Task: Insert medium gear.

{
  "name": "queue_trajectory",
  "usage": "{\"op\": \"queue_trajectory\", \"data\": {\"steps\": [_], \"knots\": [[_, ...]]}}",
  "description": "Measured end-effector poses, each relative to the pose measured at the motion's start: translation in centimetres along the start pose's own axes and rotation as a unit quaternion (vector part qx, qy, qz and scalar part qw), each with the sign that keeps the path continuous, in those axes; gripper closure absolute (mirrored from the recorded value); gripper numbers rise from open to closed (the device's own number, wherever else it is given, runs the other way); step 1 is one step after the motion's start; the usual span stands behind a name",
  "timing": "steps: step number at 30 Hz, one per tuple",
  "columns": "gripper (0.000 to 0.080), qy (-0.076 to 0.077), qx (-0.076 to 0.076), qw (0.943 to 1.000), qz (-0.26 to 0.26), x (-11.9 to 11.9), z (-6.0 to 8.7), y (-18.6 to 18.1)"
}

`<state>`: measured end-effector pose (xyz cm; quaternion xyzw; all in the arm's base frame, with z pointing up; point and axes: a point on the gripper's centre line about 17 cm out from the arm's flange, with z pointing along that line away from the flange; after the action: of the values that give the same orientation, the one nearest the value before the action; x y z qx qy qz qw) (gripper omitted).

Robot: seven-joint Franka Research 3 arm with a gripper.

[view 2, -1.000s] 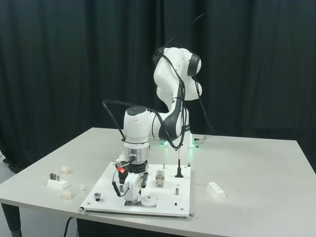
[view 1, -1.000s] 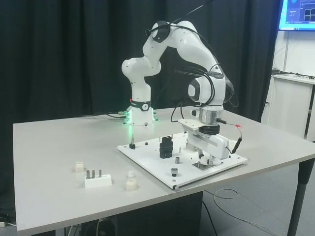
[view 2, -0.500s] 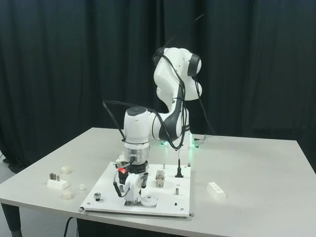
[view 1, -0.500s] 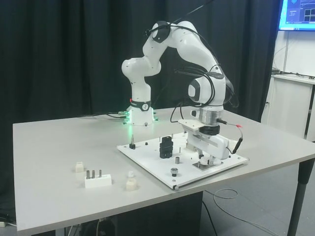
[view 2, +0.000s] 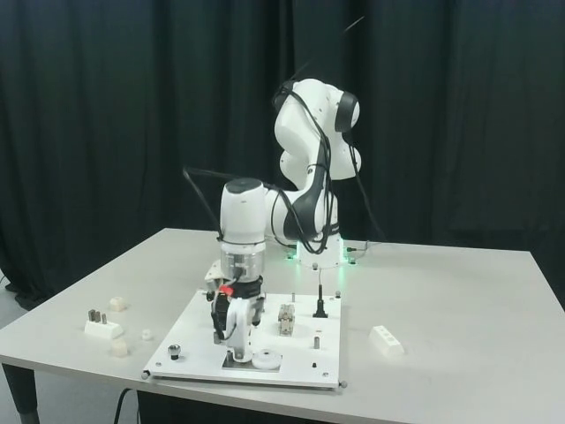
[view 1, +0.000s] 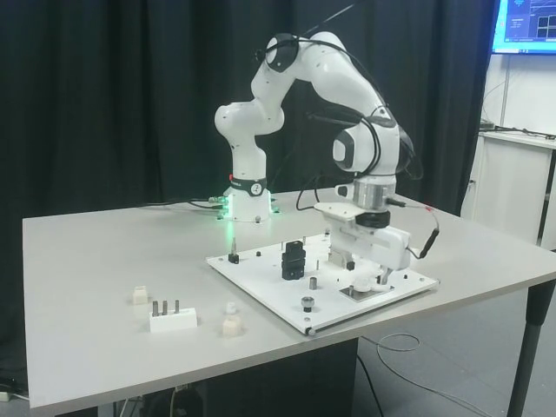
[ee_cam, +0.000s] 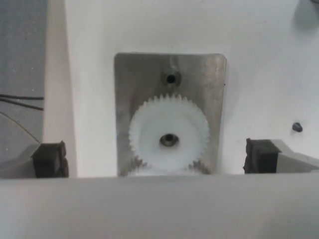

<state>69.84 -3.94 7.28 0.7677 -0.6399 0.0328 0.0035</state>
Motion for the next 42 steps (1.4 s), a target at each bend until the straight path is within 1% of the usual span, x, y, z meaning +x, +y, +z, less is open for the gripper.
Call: {"op": "queue_trajectory", "data": {"steps": [5, 6, 8, 18, 23, 28, 42], "knots": [[0.0038, 0.0, 0.005, 1.0, -0.002, 0.0, -1.5, -0.4], [0.001, -0.001, 0.007, 1.0, -0.002, 0.0, -1.7, -0.4], [0.001, -0.001, 0.01, 0.9999, -0.003, 0.0, -2.1, -0.7], [0.0003, 0.001, 0.022, 0.9997, -0.014, -0.5, -3.0, -2.0], [0.0003, 0.004, 0.027, 0.9994, -0.02, -0.5, -3.0, -2.7], [0.0003, 0.007, 0.03, 0.9993, -0.022, -0.5, -2.6, -3.3], [0.0003, 0.013, 0.027, 0.9992, -0.026, -0.2, -1.1, -3.9]]}}
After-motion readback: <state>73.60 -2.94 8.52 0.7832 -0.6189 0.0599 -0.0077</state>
